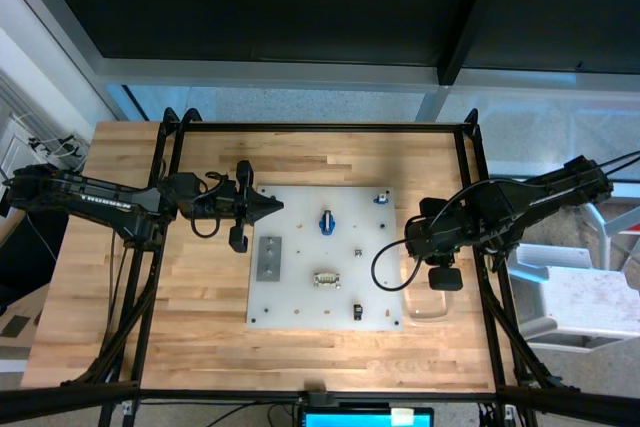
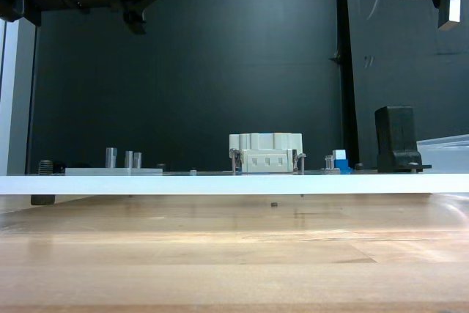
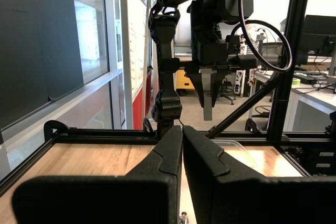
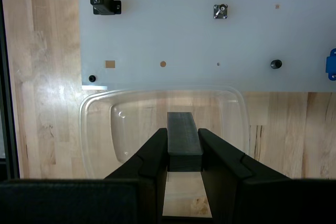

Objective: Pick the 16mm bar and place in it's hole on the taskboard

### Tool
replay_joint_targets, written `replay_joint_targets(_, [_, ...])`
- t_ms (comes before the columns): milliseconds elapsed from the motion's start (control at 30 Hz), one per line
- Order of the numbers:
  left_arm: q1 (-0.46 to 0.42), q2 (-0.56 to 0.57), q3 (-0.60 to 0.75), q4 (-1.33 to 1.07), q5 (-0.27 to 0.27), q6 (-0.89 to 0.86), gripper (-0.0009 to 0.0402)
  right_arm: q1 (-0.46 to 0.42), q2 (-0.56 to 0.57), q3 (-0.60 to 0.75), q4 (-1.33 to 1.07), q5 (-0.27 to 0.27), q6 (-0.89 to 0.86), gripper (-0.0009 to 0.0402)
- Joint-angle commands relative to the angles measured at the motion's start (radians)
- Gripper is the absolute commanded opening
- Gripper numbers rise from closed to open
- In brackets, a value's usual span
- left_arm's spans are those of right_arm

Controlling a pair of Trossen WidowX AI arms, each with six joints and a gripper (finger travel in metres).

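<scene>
High view, bench (image 1: 120, 327): wooden, carried the white board (image 1: 300, 297) at its middle.
Tray (image 4: 84, 129): clear plastic, lay on the bench just beside the board's right edge.
Left claw (image 1: 275, 205): hung high over the board's left edge, pointing inward, fingers (image 3: 170, 145) pressed together.
Right claw (image 1: 444, 278): hung above the tray, pointing down, clamped on the bar.
Bar (image 4: 184, 142): dark, square-edged, held between the right claw's fingers, its end past the fingertips over the tray, clear of the board.
</scene>
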Motion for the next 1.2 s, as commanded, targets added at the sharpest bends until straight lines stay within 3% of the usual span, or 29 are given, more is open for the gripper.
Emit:
replay_joint_targets(33, [0.000, 0.000, 0.000, 0.000, 0.000, 0.000, 0.0000, 0.000, 0.013, 0.000, -0.003, 0.000, 0.000, 0.0000])
replay_joint_targets(933, [0.000, 0.000, 0.000, 0.000, 0.000, 0.000, 0.0000, -0.001, 0.076, 0.000, -0.009, 0.000, 0.008, 0.0000])
replay_joint_targets(1200, [0.000, 0.000, 0.000, 0.000, 0.000, 0.000, 0.0000, -0.057, 0.076, 0.000, -0.004, 0.000, -0.031, 0.0000])
